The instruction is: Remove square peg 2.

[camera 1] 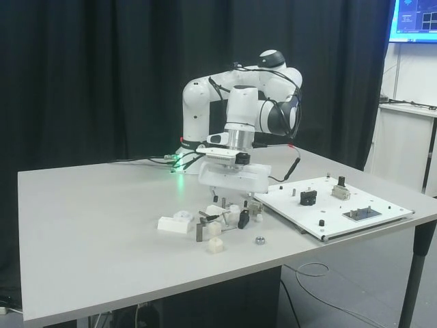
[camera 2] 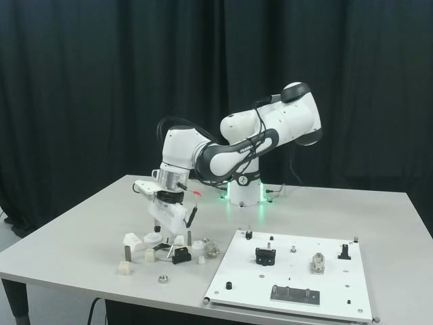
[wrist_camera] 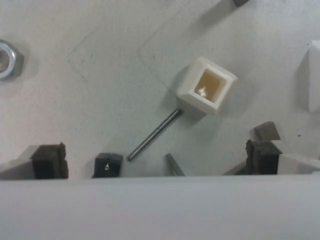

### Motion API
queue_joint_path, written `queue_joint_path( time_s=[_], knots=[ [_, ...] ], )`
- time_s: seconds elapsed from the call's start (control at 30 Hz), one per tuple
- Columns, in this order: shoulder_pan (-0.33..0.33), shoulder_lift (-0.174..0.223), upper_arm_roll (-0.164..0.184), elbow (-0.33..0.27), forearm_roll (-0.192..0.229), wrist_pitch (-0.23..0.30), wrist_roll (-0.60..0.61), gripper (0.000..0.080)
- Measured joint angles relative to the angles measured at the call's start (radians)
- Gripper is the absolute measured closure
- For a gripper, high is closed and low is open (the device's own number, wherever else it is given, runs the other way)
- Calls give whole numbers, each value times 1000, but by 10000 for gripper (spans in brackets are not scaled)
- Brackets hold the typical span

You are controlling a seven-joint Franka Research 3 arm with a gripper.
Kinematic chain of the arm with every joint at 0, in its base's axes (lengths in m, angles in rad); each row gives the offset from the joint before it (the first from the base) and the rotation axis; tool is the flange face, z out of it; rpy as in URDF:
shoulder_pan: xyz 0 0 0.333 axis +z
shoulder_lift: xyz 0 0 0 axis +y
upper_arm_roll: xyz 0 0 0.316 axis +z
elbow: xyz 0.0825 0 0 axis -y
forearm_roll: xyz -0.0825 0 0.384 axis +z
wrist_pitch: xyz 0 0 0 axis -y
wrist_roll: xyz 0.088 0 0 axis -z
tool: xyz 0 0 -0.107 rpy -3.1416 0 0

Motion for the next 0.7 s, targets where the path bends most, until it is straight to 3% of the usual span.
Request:
queue_joint_path(
  time_s=[0.7],
  knots=[
    [-20, 3, 6, 20, 4, -7, 0, 3]
  ],
)
